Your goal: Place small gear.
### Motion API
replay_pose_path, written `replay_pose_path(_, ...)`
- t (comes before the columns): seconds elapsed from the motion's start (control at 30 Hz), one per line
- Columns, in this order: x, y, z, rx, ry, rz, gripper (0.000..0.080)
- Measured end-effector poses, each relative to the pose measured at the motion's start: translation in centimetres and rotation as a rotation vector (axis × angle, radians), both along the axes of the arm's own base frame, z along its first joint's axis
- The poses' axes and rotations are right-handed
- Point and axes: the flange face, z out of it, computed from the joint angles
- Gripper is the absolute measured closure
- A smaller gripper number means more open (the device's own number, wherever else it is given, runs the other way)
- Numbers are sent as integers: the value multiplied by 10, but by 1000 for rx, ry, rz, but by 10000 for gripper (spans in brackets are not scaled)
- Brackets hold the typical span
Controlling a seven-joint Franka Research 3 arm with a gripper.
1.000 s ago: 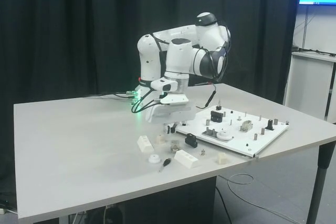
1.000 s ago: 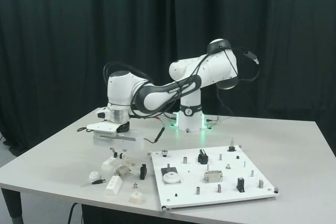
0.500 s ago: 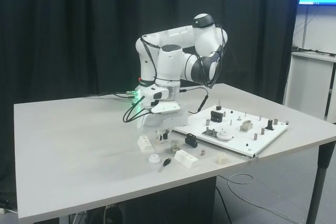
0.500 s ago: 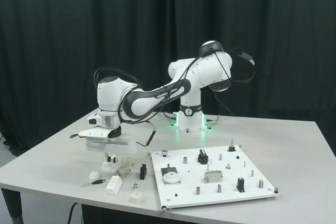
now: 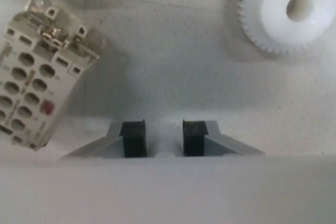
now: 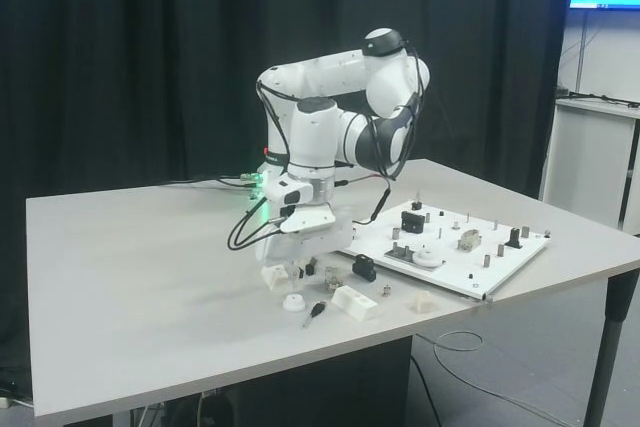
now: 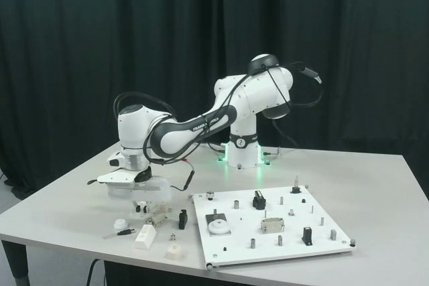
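Claw [image 5: 164,139]: released, nothing between its black pads, low over the desk [image 6: 130,247].
Small gear [image 5: 290,11]: white, flat on the desk, off to one side of the claw.
Risk: descending here would miss the gear; connector block [image 5: 39,69] lies near.
Change: arm has swung left and lowered.

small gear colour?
White: the small gear shows best in the wrist view, lying on the grey table.
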Motion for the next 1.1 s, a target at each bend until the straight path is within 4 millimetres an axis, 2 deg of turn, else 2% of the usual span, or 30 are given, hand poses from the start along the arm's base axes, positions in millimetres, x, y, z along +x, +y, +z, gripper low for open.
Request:
replay_pose_path(0.5,0,0,-7,16,9,10,656)
replay_pose_path(0.83,3,1,-3,10,2,16,656)
replay_pose_path(0.87,4,1,-2,9,1,17,183)
replay_pose_path(1.0,7,1,5,8,-1,21,183)
replay_pose_path(1.03,7,1,7,7,-1,22,49)
replay_pose_path(1.1,9,2,13,7,-2,25,49)
